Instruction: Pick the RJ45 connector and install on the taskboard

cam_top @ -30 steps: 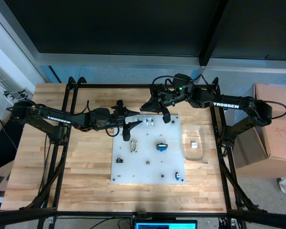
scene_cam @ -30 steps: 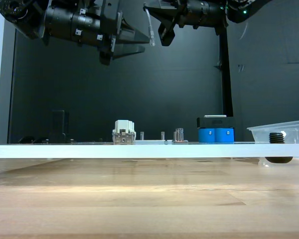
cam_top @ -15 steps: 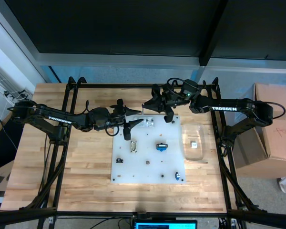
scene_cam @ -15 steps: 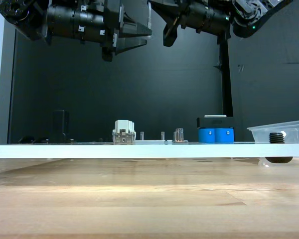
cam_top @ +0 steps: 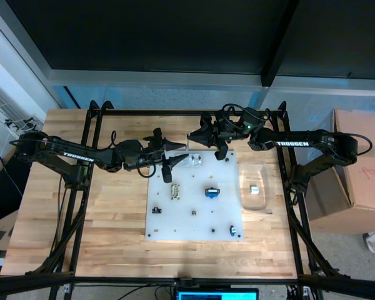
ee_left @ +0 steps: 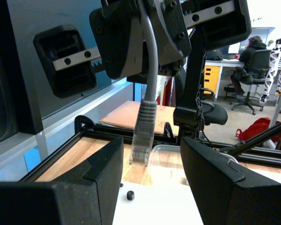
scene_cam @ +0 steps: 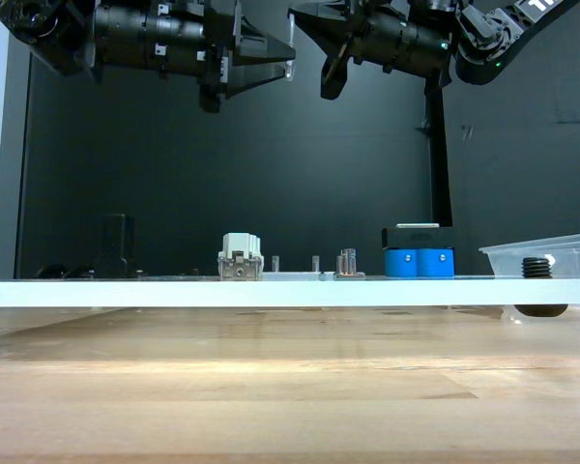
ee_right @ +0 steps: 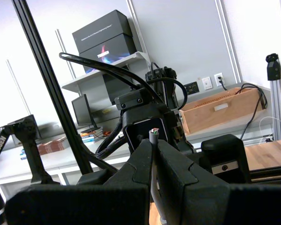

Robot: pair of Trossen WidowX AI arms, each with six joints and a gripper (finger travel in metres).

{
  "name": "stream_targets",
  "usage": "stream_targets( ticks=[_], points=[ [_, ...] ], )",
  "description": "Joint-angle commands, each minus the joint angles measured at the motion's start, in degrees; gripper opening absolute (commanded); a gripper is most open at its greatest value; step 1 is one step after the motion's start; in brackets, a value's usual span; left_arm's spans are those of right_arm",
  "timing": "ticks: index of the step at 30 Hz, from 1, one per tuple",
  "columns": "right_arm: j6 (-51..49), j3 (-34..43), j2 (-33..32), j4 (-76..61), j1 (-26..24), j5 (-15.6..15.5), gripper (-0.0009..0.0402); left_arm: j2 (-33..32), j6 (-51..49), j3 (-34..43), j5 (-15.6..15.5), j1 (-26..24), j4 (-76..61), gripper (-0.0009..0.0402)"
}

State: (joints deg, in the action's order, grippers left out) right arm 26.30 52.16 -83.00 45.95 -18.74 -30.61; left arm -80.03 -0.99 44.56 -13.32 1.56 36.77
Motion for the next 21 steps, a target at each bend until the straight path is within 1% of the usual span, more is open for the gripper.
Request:
stream_targets(
  ticks=[1,7,9,14,17,21],
  points=[
    [0.1,0.0,0.0,0.5,0.0,0.1,0.0000,0.0,0.0,0.2,-0.1,0.2,-0.4,0.0151],
    [0.8,0.0,0.0,1.5,0.0,0.2,0.0000,0.0,0.0,0.2,0.0,0.2,-0.3,0.0128],
    [1.4,0.0,0.0,1.5,0.1,0.9,0.0000,0.0,0.0,0.2,0.3,0.2,-0.3,0.0121],
    [1.6,0.0,0.0,1.6,0.2,1.2,0.0000,0.0,0.0,0.2,0.3,0.3,-0.3,0.0108],
    [1.6,0.0,0.0,1.5,0.3,2.4,0.0000,0.0,0.0,0.2,0.3,0.3,-0.3,0.0099],
    [1.6,0.0,0.0,1.5,0.4,2.6,0.0000,0.0,0.0,0.2,0.5,0.3,-0.3,0.0080]
  ],
)
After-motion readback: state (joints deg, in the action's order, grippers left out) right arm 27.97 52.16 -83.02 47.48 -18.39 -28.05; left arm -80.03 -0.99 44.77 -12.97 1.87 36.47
